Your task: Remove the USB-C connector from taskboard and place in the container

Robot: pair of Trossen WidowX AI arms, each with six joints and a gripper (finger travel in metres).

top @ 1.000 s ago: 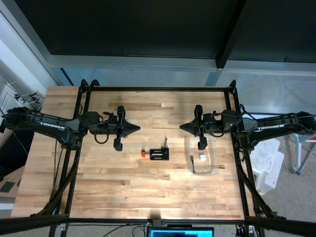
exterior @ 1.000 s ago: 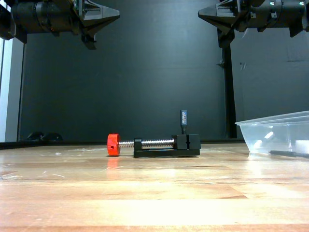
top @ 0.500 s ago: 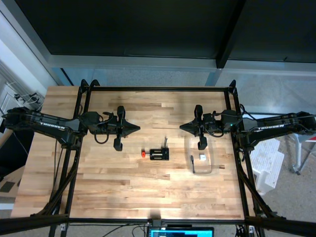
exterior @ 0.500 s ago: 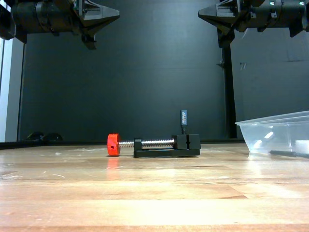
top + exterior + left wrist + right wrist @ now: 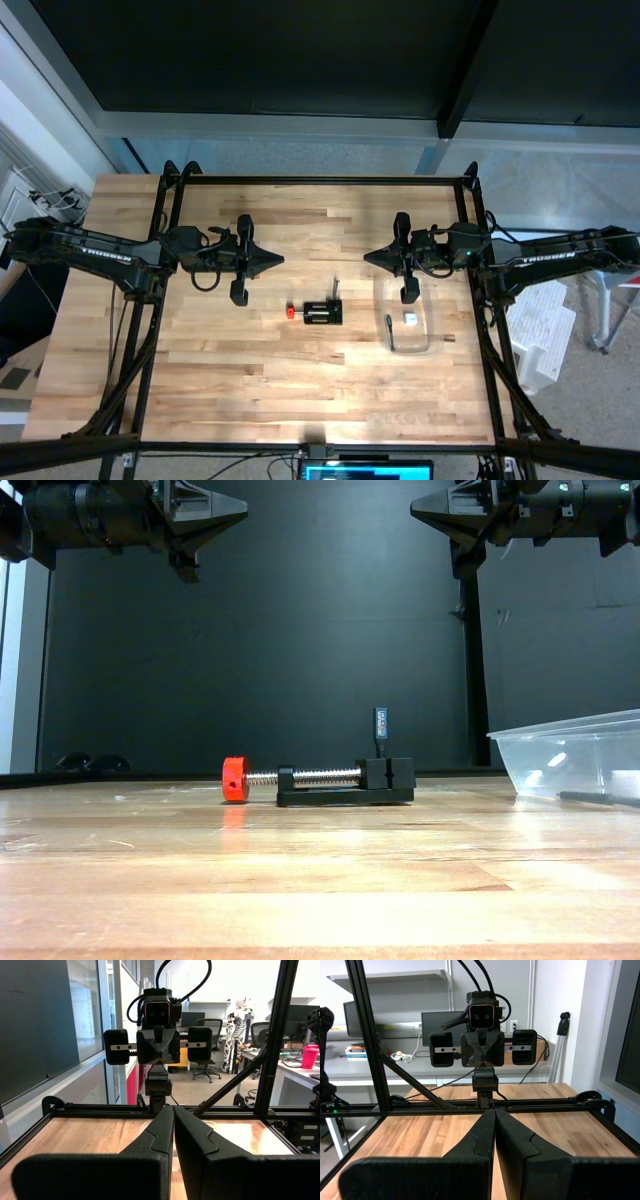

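Spreading under everything is the wooden table, with a black frame around it. The left arm and the right arm reach inward from the two sides and are held high above the wood, as the low view shows. The left gripper points toward the middle of the table, and in its wrist view the two fingers are pressed together with nothing between them. The right gripper points back at it from the other side, well apart from it, and its fingers are also pressed together on nothing.

The container lies on the table at the right side, below the right gripper. The taskboard stands near the middle of the table, to the left of the container and apart from it. Its red knob is at the end far from the container. A thin upright pin rises from the other end. The USB-C connector lies inside the container, along its left wall. A small white piece lies just beside it, also in the container.
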